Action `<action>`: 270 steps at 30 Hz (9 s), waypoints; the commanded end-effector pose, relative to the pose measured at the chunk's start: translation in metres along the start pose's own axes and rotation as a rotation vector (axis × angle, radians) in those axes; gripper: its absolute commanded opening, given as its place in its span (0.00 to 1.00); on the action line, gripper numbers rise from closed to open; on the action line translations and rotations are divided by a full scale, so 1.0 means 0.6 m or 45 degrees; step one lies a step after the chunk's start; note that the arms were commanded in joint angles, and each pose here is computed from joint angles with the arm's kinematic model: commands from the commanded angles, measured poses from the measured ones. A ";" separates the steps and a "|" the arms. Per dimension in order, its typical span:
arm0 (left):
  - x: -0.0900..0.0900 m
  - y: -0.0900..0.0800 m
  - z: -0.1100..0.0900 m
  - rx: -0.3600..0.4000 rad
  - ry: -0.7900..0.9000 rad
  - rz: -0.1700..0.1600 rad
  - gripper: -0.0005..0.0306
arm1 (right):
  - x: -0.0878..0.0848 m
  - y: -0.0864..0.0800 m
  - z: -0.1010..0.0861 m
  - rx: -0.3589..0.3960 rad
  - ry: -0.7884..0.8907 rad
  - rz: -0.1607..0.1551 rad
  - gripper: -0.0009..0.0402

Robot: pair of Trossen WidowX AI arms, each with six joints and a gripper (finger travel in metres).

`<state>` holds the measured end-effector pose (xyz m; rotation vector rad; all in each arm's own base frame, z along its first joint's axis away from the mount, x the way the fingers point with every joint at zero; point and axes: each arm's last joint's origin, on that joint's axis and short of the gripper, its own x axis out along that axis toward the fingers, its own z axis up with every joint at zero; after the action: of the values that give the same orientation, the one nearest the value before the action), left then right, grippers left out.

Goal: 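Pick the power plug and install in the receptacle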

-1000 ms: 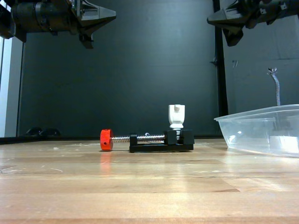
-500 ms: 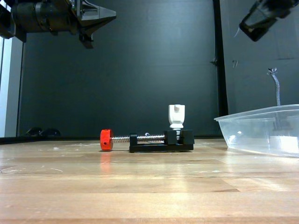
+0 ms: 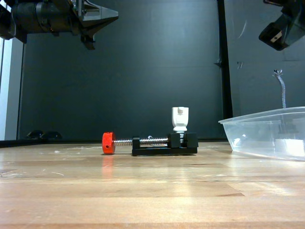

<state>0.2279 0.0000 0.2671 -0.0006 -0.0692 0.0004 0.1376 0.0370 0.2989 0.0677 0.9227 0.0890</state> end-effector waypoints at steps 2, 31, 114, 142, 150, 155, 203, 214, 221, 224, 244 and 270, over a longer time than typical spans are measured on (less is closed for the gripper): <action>0.000 0.000 0.000 0.001 0.000 0.000 0.02 | 0.009 0.003 -0.002 -0.015 0.069 -0.012 0.07; 0.000 0.000 0.000 0.000 0.000 0.000 0.02 | 0.130 0.034 -0.020 -0.036 0.276 -0.146 0.55; 0.000 0.000 0.000 0.001 0.000 0.000 0.02 | 0.212 0.031 -0.056 -0.039 0.233 -0.164 0.19; 0.000 0.000 0.000 0.001 0.000 0.000 0.02 | 0.206 0.033 -0.049 -0.045 0.212 -0.156 0.02; 0.000 0.000 0.000 0.000 0.000 0.000 0.02 | 0.188 0.036 -0.031 -0.045 0.205 -0.154 0.02; 0.000 0.000 0.000 0.001 0.000 0.000 0.02 | 0.166 0.039 -0.015 -0.069 0.217 -0.155 0.02; 0.000 0.000 0.000 0.000 0.000 0.000 0.02 | 0.229 0.038 0.218 -0.023 0.205 -0.311 0.02; 0.000 0.000 0.000 0.000 0.000 0.000 0.02 | 0.259 0.036 0.240 -0.049 0.196 -0.314 0.02; 0.000 0.000 0.000 0.001 0.000 0.000 0.02 | 0.276 0.035 0.243 -0.066 0.200 -0.314 0.02; 0.000 0.000 0.000 0.000 0.000 0.000 0.02 | 0.282 0.035 0.242 -0.076 0.212 -0.316 0.02; 0.000 0.000 0.000 0.000 0.000 0.000 0.02 | 0.289 0.033 0.237 -0.104 0.225 -0.316 0.02; 0.000 0.000 0.000 0.000 0.000 0.000 0.02 | 0.309 0.030 0.219 -0.102 0.215 -0.315 0.02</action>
<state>0.2279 0.0000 0.2672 -0.0002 -0.0696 0.0004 0.3533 0.0719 0.2342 -0.1301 1.0809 -0.1014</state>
